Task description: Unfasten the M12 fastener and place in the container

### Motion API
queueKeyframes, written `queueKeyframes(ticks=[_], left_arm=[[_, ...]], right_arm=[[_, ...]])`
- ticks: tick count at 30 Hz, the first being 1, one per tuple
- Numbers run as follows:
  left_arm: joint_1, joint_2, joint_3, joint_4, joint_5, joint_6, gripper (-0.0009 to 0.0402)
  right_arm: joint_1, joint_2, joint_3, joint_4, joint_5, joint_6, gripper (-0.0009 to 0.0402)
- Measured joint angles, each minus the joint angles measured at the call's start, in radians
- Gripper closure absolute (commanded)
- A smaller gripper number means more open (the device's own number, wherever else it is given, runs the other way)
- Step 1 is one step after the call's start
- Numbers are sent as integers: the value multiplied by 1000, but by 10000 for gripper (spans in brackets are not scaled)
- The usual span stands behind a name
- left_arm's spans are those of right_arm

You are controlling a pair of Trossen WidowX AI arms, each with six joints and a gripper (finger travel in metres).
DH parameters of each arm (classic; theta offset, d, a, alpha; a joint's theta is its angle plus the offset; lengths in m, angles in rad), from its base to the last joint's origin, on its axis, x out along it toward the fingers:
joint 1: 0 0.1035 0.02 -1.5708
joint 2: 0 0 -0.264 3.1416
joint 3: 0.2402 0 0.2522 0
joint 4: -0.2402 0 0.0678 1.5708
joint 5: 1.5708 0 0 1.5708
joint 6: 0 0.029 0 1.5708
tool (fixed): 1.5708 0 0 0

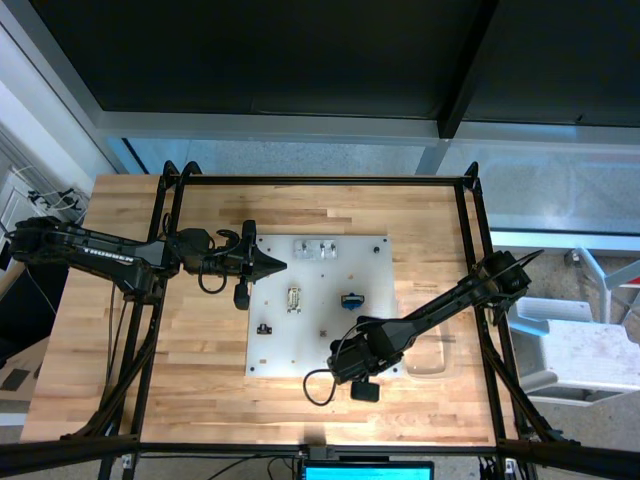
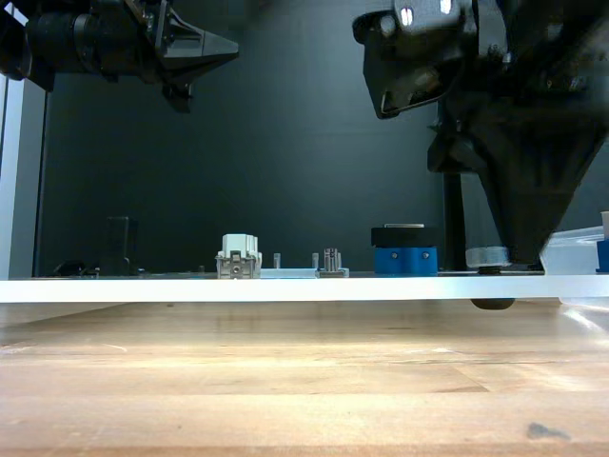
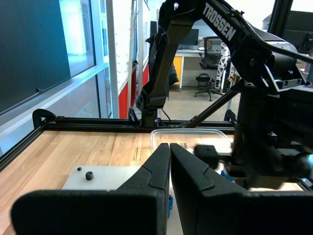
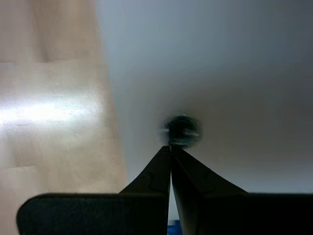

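A dark panel (image 1: 270, 50) spans 12 o'clock beyond the wooden table (image 1: 200, 330); grey floor (image 1: 560, 200), white furniture (image 1: 565, 350) at 3 o'clock.

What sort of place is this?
Likely a robotics lab: wooden table, white board, office chairs beyond; left hand hovers at the board's far left, right hand is down at its near right.

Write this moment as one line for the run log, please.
left gripper: shut, raised at far left of board | right gripper: shut, tips down beside silver nut | nut threaded or free: cannot tell | container: right of board
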Motion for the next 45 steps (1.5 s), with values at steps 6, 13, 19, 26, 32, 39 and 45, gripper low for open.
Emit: queueKeyframes(ticks=[6,13,19,26,32,39,45], left_arm=[[0,0,0,0,0,0,393],[0,0,0,0,0,0,393],[0,0,0,0,0,0,393],[0,0,0,0,0,0,393],[0,0,0,0,0,0,393],[0,0,0,0,0,0,393],[0,0,0,0,0,0,393]], right_arm=[[-2,-39,13,-106,178,66,393],[-3,-47,13,-107,79,84,393],[0,-49,44,-91,-41,270,384],[0,-17,154,-169,-37,335,317],[-4,47,250,-236,-34,444,248],[-4,116,290,-240,-37,452,178],[-6,123,261,-208,-42,489,155]])
